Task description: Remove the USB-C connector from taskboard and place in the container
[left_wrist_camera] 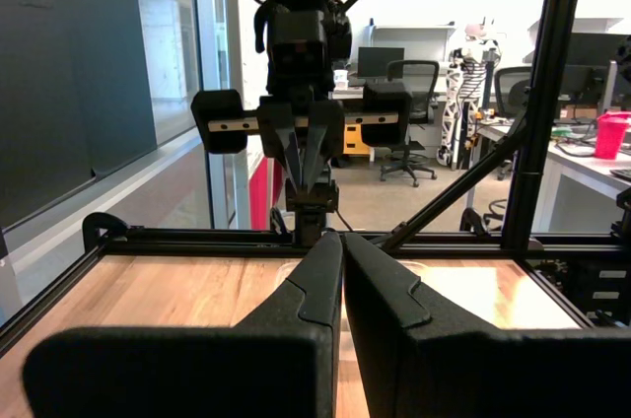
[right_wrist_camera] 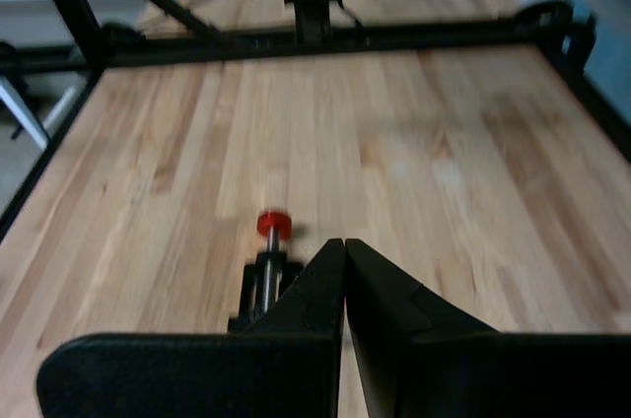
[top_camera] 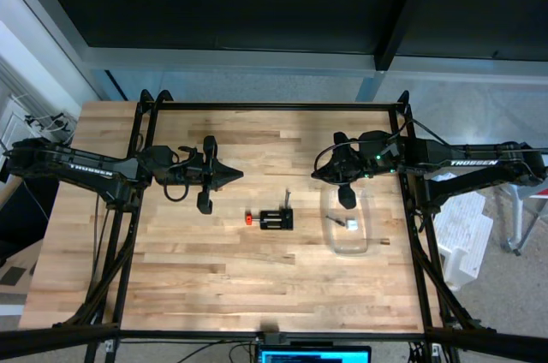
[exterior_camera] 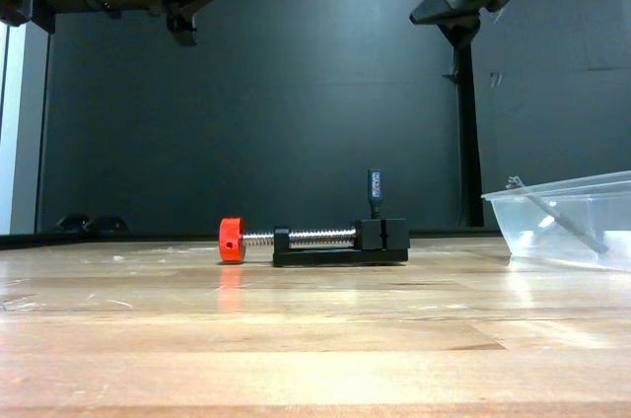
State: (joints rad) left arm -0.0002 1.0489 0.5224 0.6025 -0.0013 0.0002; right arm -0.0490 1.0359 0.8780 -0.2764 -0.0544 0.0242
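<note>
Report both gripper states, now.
Left gripper: shut, holding nothing, high up left of the taskboard.
Right gripper: shut, holding nothing, high up near the container.

Wooden table (top_camera: pixel 214 269), dark wall (exterior_camera: pixel 296 93), office chairs (left_wrist_camera: pixel 404 152) beyond.

A robotics lab in an open-plan office: a pale wooden plank table (top_camera: pixel 257 277) ringed by a black metal frame (top_camera: pixel 274 107), with the left gripper (top_camera: pixel 235 175) raised over its left half and the right gripper (top_camera: pixel 320 172) over its right. Beyond stand a black swivel office chair (left_wrist_camera: pixel 404 147) and a dark desktop monitor (left_wrist_camera: pixel 380 61).
</note>
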